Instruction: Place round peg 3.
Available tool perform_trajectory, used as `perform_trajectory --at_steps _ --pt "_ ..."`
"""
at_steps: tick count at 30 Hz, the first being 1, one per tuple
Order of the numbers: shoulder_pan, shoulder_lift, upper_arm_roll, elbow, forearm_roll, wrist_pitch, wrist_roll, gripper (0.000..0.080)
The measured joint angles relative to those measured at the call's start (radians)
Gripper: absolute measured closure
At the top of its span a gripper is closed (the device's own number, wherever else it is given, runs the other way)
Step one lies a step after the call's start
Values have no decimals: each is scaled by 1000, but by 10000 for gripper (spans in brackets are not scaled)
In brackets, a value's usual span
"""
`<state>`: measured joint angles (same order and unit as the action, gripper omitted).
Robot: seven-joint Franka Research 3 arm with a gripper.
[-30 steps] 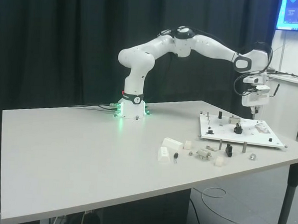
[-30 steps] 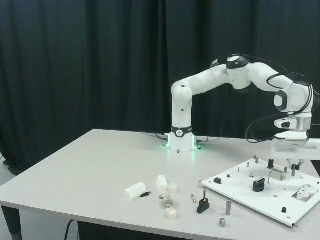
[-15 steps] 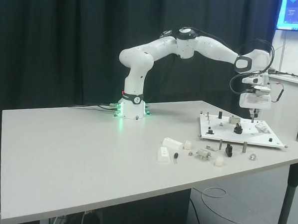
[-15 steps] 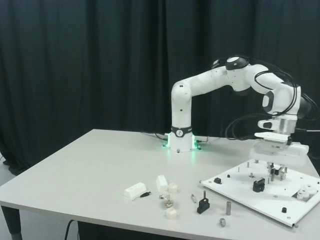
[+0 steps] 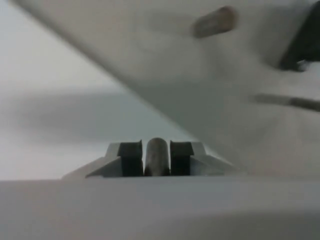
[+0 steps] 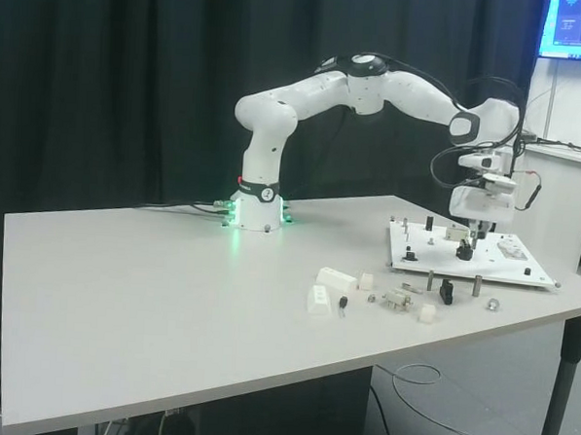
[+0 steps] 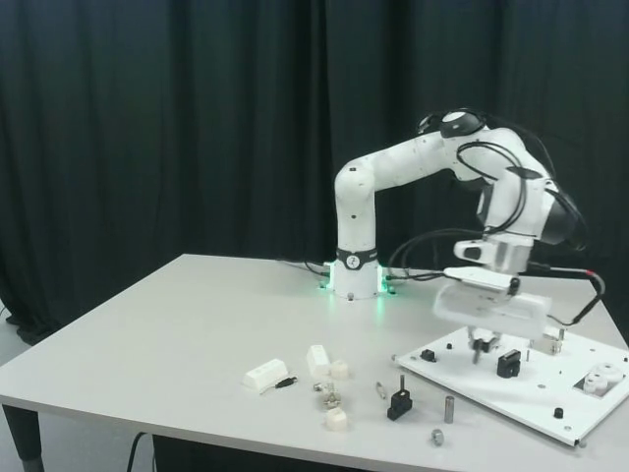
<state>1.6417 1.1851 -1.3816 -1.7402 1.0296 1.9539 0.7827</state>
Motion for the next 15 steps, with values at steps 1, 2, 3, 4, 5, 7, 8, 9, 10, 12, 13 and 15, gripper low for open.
perform_trajectory --at_steps 1,2,3,4,5,7,8,9,10,12,13,15 --pt "-9 0 0 -4 0 0 -13 688" --pt "-17 0 0 -8 0 1 -26 688" --pt "-25 0 0 -11 1 1 -38 688" --pt "-35 0 0 -13 2 2 -50 688" --pt "-45 0 0 -15 3 2 -61 688" --pt "-65 0 0 -16 8 2 -83 688" --pt "-76 0 1 -16 12 2 -95 688" --pt "-85 0 2 -16 18 2 -108 688" --pt "-95 0 4 -16 25 2 -122 688" --pt "-115 0 8 -16 41 2 -150 688" --pt "-123 0 11 -16 48 2 -163 688" --pt "-141 0 18 -16 65 1 -194 688"
